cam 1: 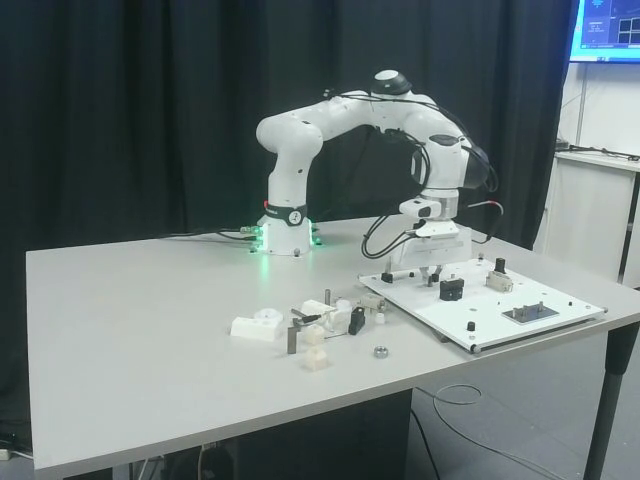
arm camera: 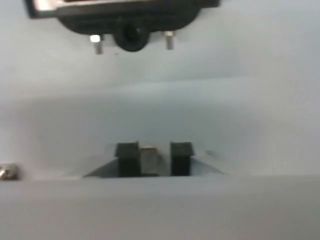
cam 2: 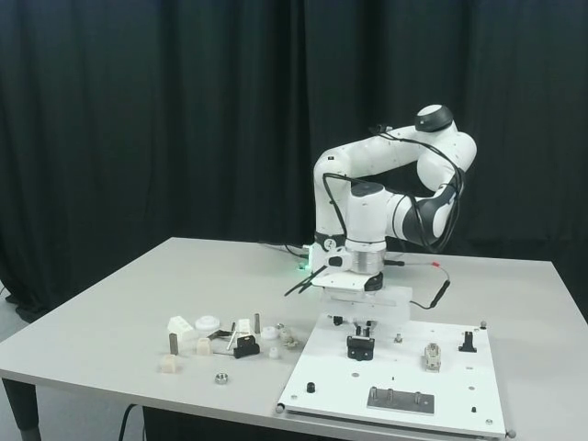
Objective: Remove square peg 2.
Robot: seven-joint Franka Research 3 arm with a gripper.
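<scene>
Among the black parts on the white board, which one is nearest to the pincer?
The black block directly below the pincer; the black upright piece stands farther off, near the board's far edge.

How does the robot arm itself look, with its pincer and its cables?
The white arm has rounded segments and a green-lit base. Black cables loop beside its wrist. Its pincer has two black, blocky fingertips. On the base link sits a small black round marking.

The arm (cam 1: 330, 120) has a glossy white plastic-looking shell. Under its wrist lies the white board (cam 2: 404, 377), smooth and matt, carrying a dull grey metal-looking plate (cam 2: 401, 399) at its near edge. The grey table (cam 1: 130, 310) looks smooth and matt. Behind the arm hangs black cloth, the curtain (cam 2: 184, 110).
</scene>
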